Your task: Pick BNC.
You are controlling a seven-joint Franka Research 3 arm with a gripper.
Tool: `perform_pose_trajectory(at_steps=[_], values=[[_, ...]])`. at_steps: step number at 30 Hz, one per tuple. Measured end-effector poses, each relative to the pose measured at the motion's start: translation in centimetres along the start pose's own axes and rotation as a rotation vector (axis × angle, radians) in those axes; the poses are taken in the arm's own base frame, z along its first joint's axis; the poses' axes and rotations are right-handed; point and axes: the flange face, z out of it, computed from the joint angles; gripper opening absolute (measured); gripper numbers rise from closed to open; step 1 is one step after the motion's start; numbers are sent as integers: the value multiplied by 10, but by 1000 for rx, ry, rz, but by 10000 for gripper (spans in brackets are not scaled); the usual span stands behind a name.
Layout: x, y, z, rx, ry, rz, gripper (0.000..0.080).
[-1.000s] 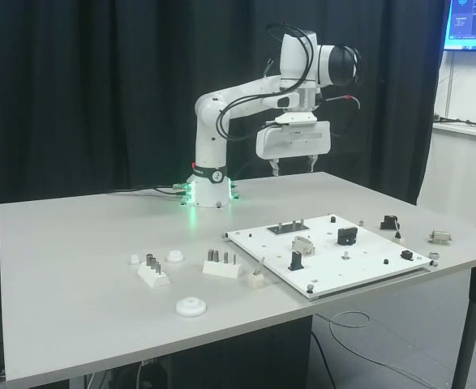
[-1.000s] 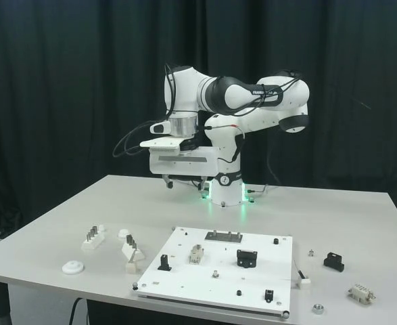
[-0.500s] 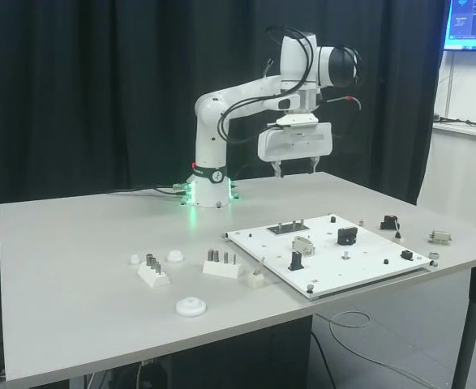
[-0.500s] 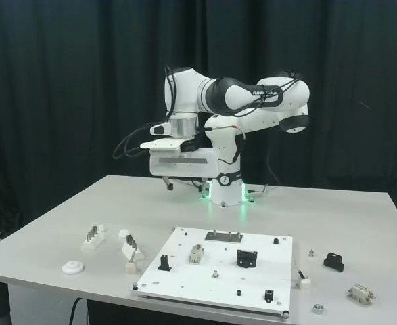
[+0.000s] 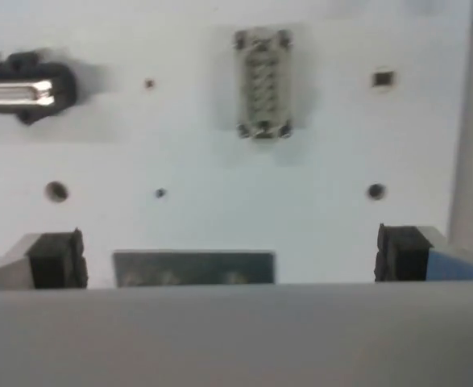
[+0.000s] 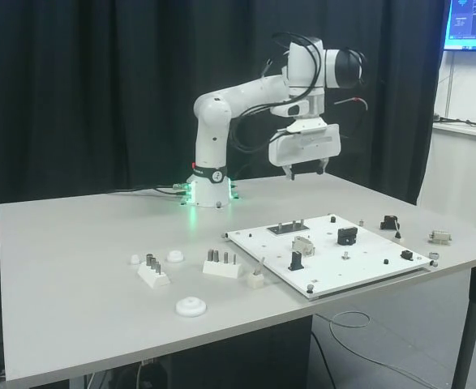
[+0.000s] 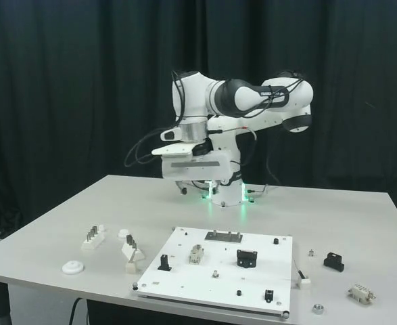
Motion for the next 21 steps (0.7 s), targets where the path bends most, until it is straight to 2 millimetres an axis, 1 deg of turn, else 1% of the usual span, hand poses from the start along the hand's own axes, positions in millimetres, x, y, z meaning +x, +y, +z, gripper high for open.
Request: perform_pose_trajectory(at_steps=[6,15,21], values=[[-26,-18,7,-6,-19,-2,800],[-76,-54,23,-24,-22,13,800],[-110,-79,37,-39,-1,34,800]])
